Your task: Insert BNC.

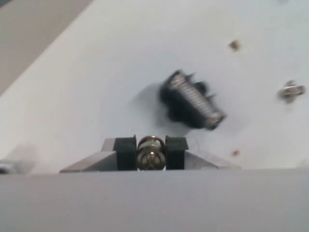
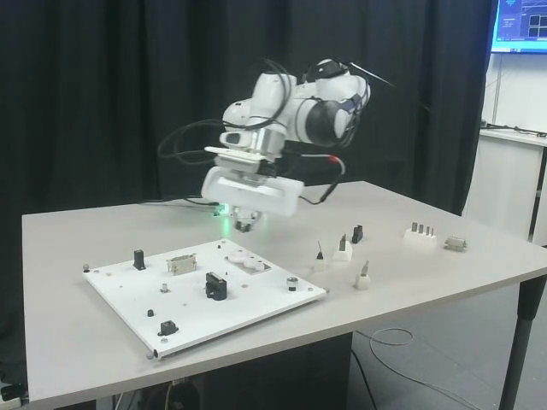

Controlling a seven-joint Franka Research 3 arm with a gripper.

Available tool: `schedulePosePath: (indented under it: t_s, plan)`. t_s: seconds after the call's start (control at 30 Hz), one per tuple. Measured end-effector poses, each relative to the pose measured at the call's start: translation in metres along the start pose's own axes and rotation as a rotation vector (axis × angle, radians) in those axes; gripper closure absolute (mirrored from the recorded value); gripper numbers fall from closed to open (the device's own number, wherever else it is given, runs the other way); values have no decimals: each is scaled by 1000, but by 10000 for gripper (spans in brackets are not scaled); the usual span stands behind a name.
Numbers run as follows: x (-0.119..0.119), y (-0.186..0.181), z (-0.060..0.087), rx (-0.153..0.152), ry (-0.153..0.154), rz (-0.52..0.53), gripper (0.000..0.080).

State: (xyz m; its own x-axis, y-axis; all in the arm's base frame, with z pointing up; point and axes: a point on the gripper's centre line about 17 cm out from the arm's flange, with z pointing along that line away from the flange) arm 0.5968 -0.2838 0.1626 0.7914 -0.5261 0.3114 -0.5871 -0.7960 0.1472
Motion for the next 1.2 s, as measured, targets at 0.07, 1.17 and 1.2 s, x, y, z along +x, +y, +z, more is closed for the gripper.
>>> schedulePosePath:
  t_s: [0.07, 1.17, 1.2]
  plan:
    - [3, 13, 4, -4, -1, 6, 682]
    - [16, 152, 73, 79, -86, 9, 682]
    - [16, 153, 75, 85, -91, -2, 682]
